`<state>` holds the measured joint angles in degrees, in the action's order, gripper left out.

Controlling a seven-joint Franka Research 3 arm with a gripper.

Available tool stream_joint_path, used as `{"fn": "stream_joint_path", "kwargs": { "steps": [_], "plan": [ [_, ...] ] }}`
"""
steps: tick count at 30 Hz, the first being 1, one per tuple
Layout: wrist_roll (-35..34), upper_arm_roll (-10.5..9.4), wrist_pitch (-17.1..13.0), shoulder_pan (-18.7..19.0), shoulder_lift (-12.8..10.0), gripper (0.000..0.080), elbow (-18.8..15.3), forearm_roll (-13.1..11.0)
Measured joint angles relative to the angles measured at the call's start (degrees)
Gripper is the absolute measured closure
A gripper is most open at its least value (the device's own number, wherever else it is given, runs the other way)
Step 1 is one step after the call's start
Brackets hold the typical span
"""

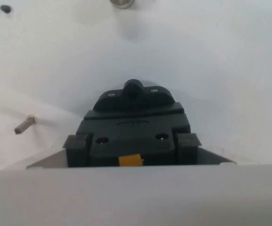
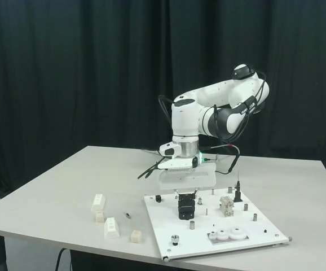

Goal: Remove D-SUB.

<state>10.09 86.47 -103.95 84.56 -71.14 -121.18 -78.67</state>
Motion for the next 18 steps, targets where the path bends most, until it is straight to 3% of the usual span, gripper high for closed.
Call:
{"fn": "stream_joint_path", "kwargs": {
  "steps": [18],
  "plan": [
    [0.17, 1.01, -0.02, 0.78, 0.17, 0.0415, -0.04, 1.86]
  ]
}}
